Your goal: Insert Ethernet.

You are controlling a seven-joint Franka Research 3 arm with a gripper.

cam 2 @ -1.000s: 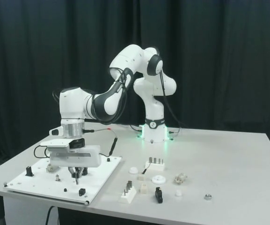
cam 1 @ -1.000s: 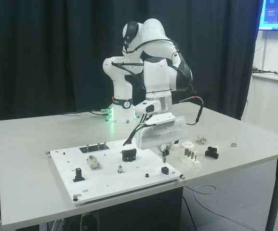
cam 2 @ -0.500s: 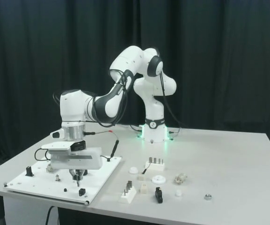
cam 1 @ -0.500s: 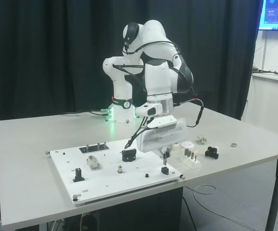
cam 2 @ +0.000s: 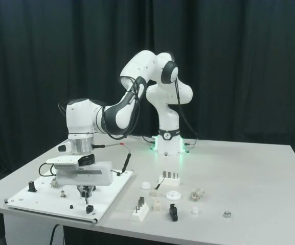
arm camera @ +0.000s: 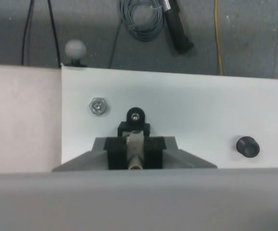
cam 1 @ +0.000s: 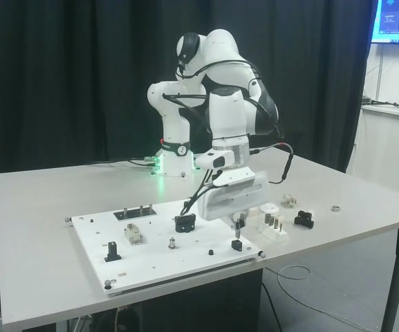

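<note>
Gripper clamped on Ethernet plug, fingers pressing both sides. Plug hangs right over black socket on white board. Black knob nearby.

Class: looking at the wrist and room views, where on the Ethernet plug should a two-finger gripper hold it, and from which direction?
Grip the Ethernet plug across its two flat sides, coming from straight above: it points down at the black socket on the white board, as the gripper holds it.

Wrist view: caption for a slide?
Claw shut on a plug, poised above the black socket on the white board.
</note>
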